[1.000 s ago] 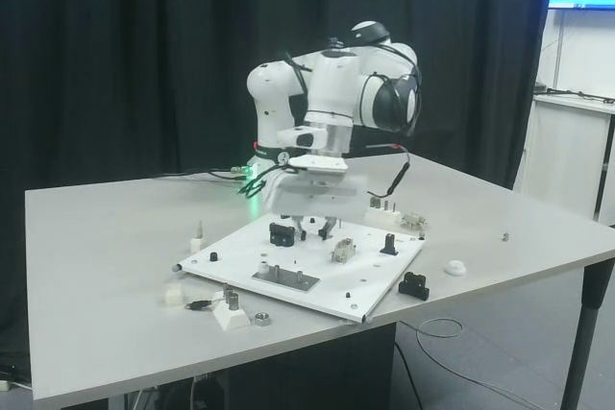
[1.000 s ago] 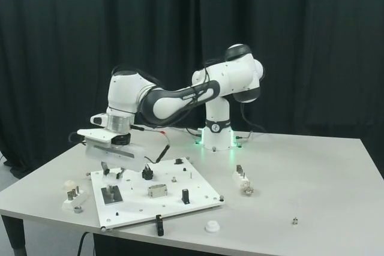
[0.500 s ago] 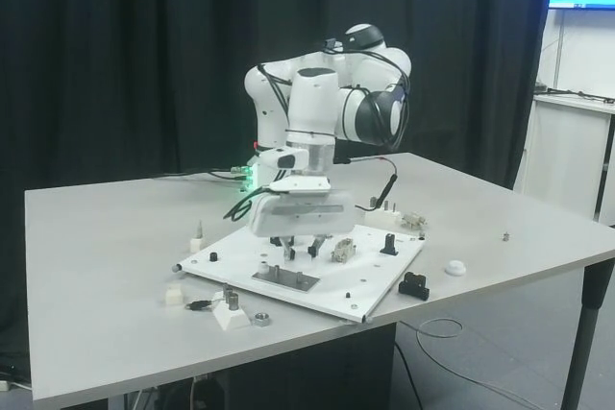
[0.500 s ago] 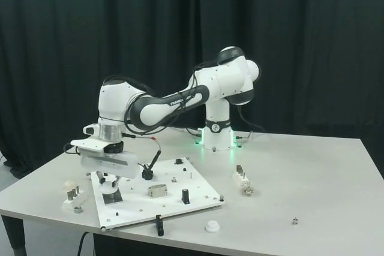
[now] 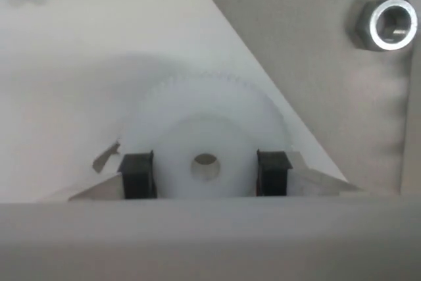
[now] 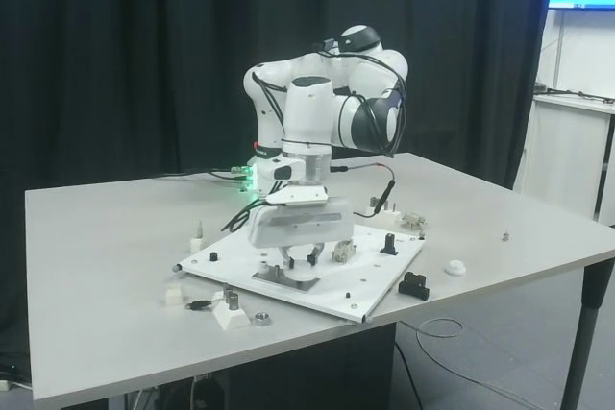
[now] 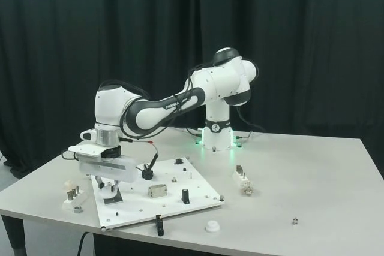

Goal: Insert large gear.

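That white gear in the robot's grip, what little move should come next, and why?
Probably a slow, straight lowering. In the wrist view the end effector is shut on the large gear, fingers on either side of its hub. The room views show it low above the grey metal plate on the white board. Whether the gear's hole lines up with a peg is hidden, so go gently.

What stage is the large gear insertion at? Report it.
Done: the large gear is gripped in the hand, black pads on either side of its hub. In hand: the hand hovers low over the white board, near its edge. Left: seating the gear; no peg shows through its bore yet.
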